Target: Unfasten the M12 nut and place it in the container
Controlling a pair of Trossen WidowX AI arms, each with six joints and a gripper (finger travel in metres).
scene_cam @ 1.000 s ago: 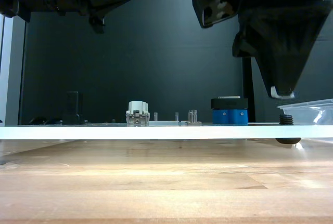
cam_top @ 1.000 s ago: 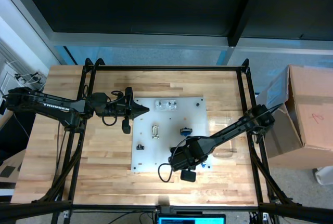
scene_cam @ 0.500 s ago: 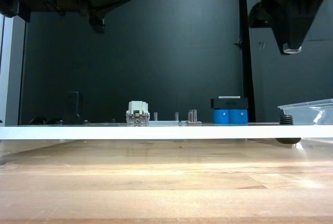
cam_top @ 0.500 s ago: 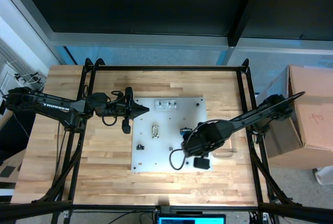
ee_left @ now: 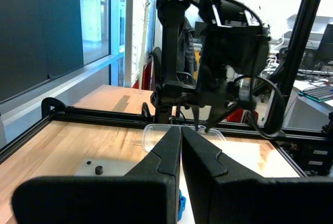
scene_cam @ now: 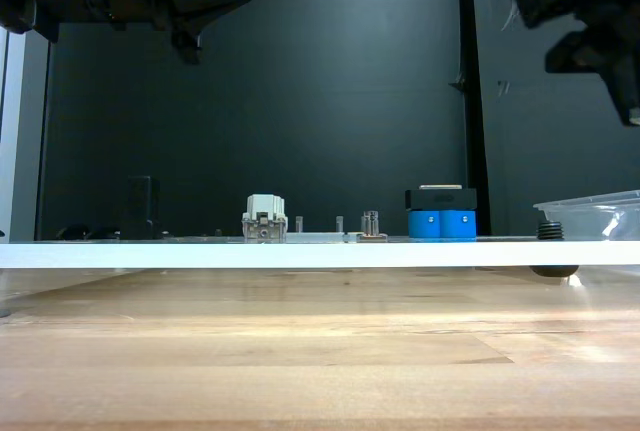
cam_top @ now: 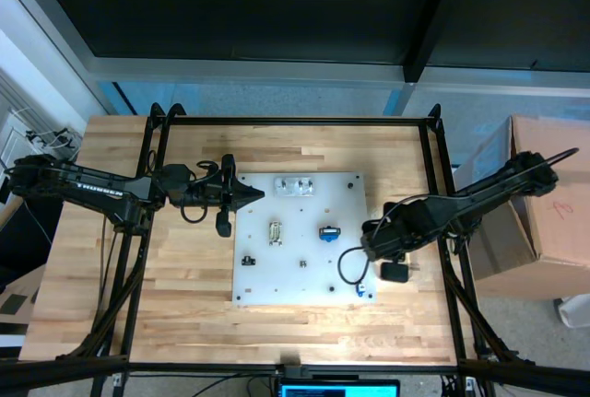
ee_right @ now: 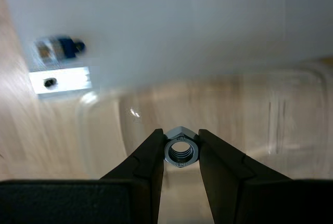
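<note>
Over the table (cam_top: 184, 323), my right pincer (ee_right: 181, 143) grips the nut (ee_right: 181, 153) above the tray (ee_right: 84, 128); left pincer (ee_left: 181, 129) hovers closed over the board (cam_top: 277, 288).

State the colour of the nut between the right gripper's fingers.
Silver: the small hexagonal metal nut shows best in the right wrist view.

A robotics lab: black-framed (cam_top: 295, 122) wooden table (cam_top: 184, 305), cardboard box (cam_top: 539, 231), keyboard desk (ee_left: 315, 90).

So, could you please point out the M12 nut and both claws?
M12 nut (ee_right: 181, 163): right wrist view, its silver front face.
Right claw (ee_right: 179, 138): right wrist view, between tips gripping the nut.
Left claw (cam_top: 259, 194): high view, shut tips, over board (cam_top: 277, 277) edge.
</note>
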